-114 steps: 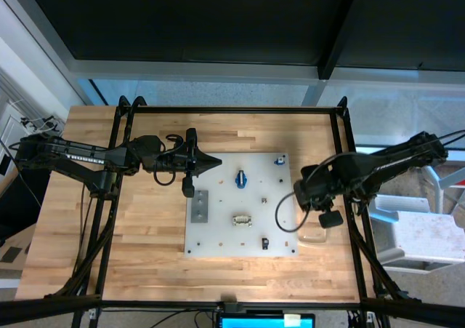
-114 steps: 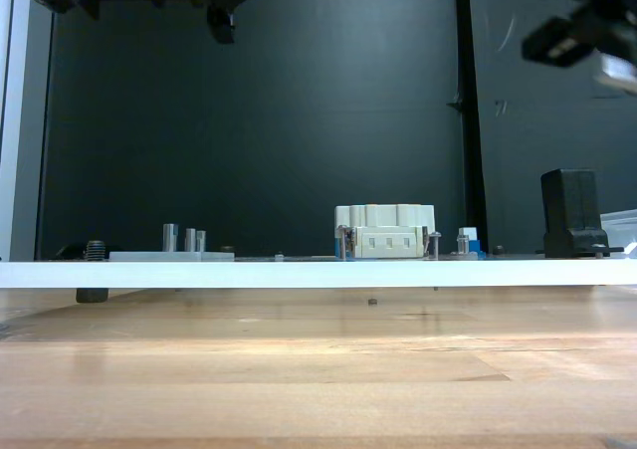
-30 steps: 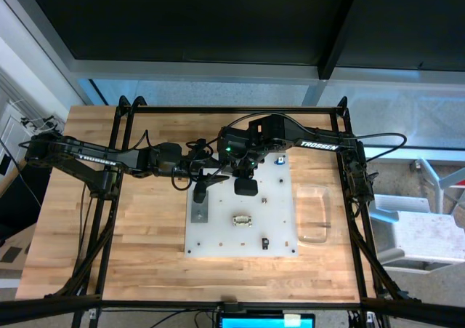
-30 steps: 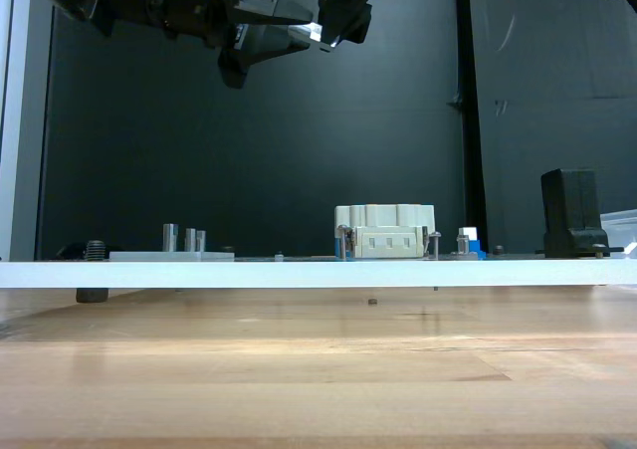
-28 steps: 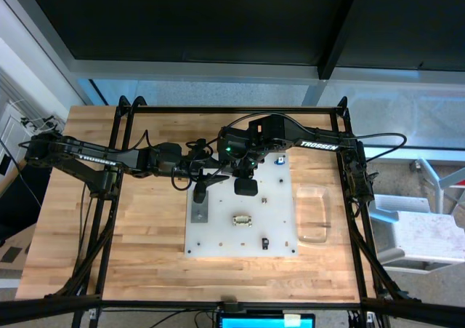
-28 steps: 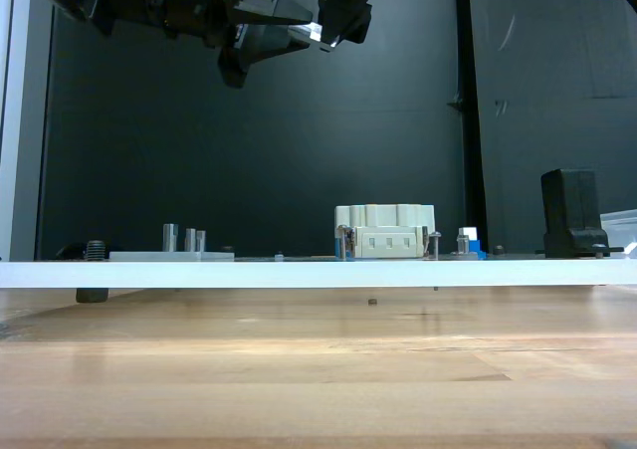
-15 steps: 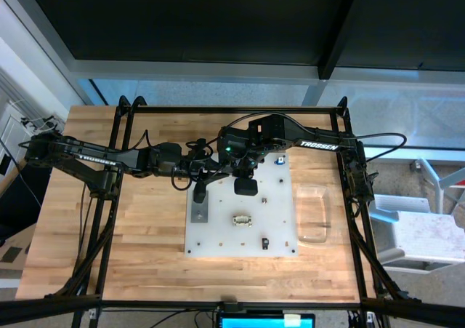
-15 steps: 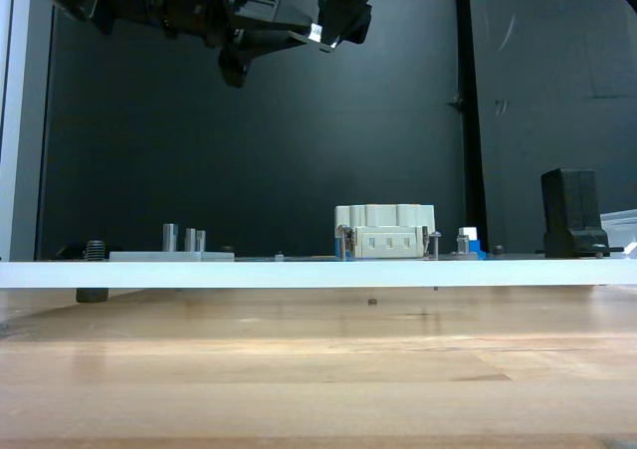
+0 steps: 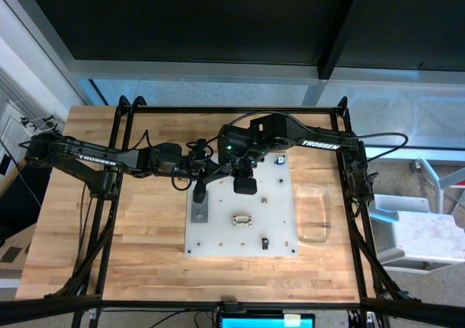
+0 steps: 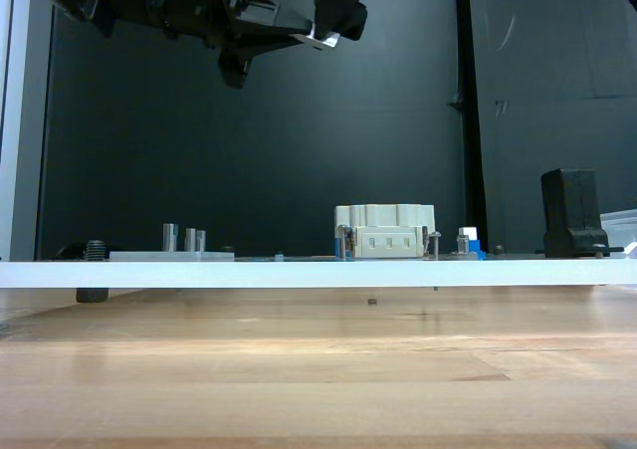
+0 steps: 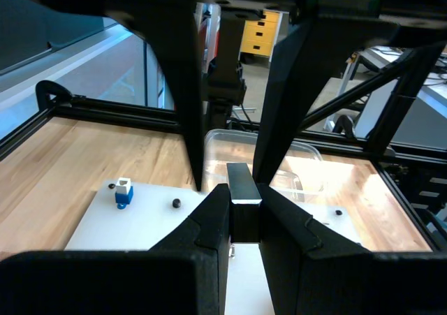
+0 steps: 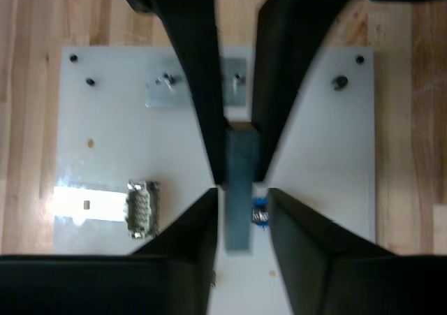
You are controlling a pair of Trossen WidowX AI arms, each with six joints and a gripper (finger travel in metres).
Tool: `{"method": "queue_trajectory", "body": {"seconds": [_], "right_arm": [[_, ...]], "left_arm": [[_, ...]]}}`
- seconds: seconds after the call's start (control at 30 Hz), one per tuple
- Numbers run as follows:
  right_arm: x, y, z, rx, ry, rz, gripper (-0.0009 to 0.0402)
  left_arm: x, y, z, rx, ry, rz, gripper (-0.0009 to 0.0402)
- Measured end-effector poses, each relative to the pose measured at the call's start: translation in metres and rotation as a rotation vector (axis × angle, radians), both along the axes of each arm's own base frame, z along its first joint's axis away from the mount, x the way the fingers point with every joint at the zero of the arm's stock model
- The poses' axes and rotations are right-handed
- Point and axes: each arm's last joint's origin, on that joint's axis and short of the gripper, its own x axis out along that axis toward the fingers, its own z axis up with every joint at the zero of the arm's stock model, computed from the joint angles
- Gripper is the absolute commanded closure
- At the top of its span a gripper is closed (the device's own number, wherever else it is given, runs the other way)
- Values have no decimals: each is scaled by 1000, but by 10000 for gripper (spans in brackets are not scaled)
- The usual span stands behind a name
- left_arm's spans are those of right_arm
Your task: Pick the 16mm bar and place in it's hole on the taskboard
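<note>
High above the board [image 9: 276,230], the left gripper [image 11: 244,210] is clamping the bar [image 12: 241,189] between closed fingers while the right gripper [image 12: 242,195] is hovering, fingers slightly parted around it.

Black left gripper [image 11: 244,198] and black right gripper [image 12: 242,196] flank the dark grey 16mm bar [image 12: 241,154] above the white taskboard [image 9: 218,233]. The board bears a blue part [image 11: 123,195], a cream connector [image 10: 384,232] and a grey metal plate [image 9: 198,210]. The table [image 9: 145,226] is pale wood striped with plank seams.
</note>
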Motion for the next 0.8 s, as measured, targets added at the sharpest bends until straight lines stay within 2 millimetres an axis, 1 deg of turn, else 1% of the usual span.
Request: {"method": "queue_trajectory", "body": {"seconds": [0.13,0.23,0.3,0.4,0.6,0.7,0.8], "right_arm": [[-5,0,7,-2,-20,3,175],[-11,0,11,-6,-24,11,156],[-16,1,13,-7,-38,12,155],[-23,2,17,-8,-111,13,159],[-47,3,30,-4,-387,4,169],[-58,3,27,14,-511,-21,170],[-65,3,20,7,-595,-46,170]], "left_arm": [[0,0,1,0,-5,-2,393],[-1,0,3,1,-17,-1,394],[-3,0,6,2,-26,0,393],[-5,0,9,4,-40,7,394],[-9,1,15,11,-64,31,393],[-11,1,18,11,-82,32,394],[-12,1,25,11,-133,35,393]]}}
